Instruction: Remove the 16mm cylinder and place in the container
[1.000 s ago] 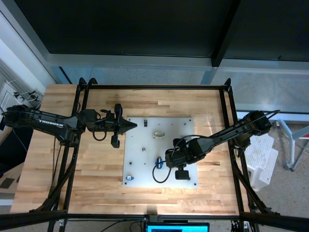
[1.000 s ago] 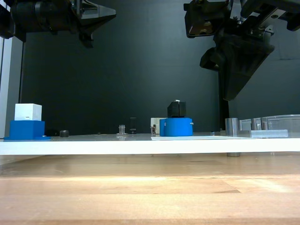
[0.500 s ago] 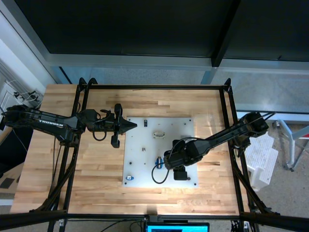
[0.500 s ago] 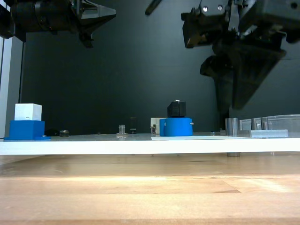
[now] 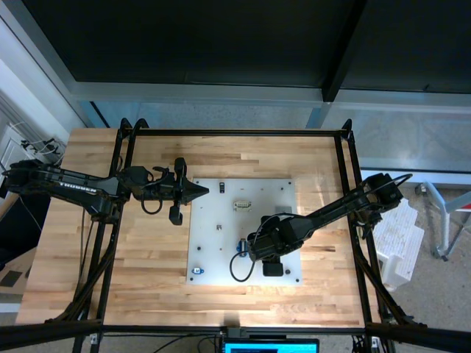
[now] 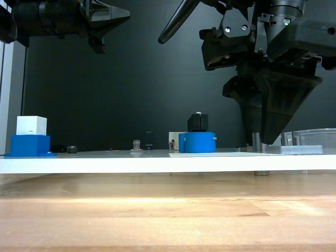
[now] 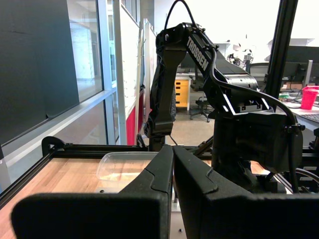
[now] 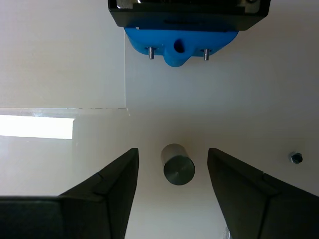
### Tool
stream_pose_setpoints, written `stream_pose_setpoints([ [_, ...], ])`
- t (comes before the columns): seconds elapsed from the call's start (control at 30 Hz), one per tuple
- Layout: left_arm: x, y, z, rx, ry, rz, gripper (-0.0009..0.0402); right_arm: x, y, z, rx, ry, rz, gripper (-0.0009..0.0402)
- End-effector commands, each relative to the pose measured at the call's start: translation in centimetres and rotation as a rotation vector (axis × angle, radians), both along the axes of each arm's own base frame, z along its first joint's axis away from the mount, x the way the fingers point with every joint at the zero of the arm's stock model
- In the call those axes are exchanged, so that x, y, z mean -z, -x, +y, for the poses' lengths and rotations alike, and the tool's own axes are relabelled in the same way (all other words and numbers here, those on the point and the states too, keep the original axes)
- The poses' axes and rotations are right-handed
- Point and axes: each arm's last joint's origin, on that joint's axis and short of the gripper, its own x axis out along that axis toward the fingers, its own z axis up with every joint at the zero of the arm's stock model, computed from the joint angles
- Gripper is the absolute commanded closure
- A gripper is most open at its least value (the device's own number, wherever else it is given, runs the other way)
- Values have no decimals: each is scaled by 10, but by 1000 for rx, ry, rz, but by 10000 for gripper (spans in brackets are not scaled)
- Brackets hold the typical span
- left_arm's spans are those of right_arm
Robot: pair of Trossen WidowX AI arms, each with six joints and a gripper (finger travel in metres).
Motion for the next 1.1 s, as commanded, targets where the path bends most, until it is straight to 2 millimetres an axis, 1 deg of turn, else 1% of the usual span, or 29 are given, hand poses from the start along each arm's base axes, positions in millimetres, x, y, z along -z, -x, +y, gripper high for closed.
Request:
stream_pose_setpoints([
  [0.03, 0, 0, 0, 0, 0, 0, 393, 2, 1, 0, -2, 0, 1, 230],
  [0.43, 0, 0, 0, 0, 0, 0, 393, 2, 0, 0, -10, 0, -5, 339],
  [0.63, 0, 0, 0, 0, 0, 0, 393, 2, 0, 0, -18, 3, -6, 381],
  [0.77, 0, 0, 0, 0, 0, 0, 393, 1, 0, 0, -19, 2, -9, 395],
  [0.9, 0, 0, 0, 0, 0, 0, 393, -5, 2, -1, -30, 0, -22, 390],
  [1.1, 0, 0, 0, 0, 0, 0, 393, -19, 6, -3, -43, -6, -51, 389],
])
